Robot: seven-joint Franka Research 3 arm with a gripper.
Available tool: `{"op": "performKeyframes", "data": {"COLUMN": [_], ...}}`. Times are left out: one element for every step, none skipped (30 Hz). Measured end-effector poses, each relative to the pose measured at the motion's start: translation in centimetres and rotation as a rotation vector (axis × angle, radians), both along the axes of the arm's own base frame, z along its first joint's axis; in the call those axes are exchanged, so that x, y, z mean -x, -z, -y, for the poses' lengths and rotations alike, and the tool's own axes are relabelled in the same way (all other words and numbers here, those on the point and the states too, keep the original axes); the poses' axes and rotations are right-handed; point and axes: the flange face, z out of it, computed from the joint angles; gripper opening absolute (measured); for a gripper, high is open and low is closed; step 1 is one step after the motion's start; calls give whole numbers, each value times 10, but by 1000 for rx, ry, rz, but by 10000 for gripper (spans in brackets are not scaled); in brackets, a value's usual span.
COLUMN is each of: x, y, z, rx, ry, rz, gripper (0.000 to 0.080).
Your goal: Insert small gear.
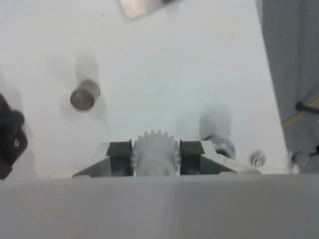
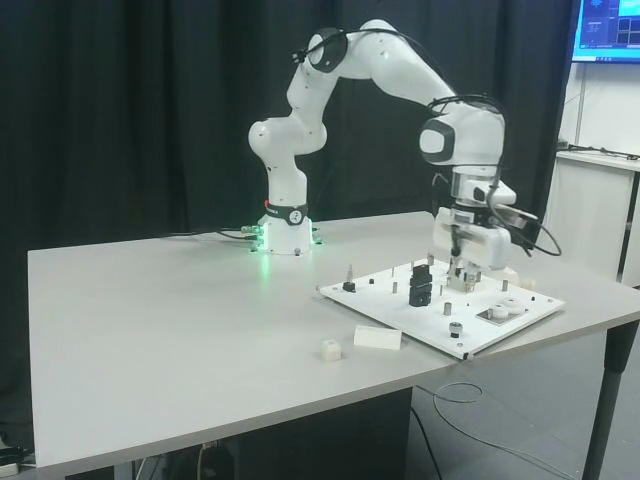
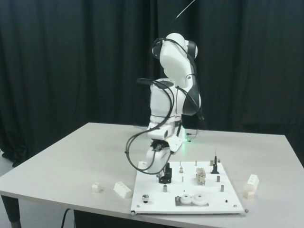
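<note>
Lab: black curtains point(image 3: 71, 61), wall monitor point(image 2: 608, 30)

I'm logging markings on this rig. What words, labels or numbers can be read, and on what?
No text can be read in any view.
Screen: shows content, too small to read.
Arm, board, gear in the gripper: no markings visible.

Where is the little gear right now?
In the wrist view the small gear sits clamped between the gripper fingers, above the white board, with a metal peg standing on the board nearby.
</note>
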Motion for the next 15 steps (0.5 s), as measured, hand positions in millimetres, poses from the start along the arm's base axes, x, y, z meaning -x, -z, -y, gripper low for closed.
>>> {"op": "performKeyframes", "data": {"x": [-1, -3, -4, -5, -6, -7, -8, -9, -10, -11, -12, -13, -14, -14, -15], "y": [0, 1, 1, 2, 3, 4, 5, 6, 7, 8, 9, 10, 11, 13, 13], "z": [-3, -5, -8, -10, -12, -14, -16, -18, -20, -22, -24, -26, -27, -29, -31], "rx": [-2, -4, -6, -7, -9, -10, -12, -15, -18, -21, -23, -25, -27, -30, -33], "ry": [-3, -5, -7, -9, -10, -12, -13, -13, -14, -14, -15, -16, -17, -17, -18], "rz": [-3, -5, -8, -13, -18, -22, -27, -32, -35, -39, -43, -46, -48, -51, -53], "gripper": [199, 199, 199, 199, 199, 199, 199, 199, 199, 199, 199, 199, 199, 199, 199]}}
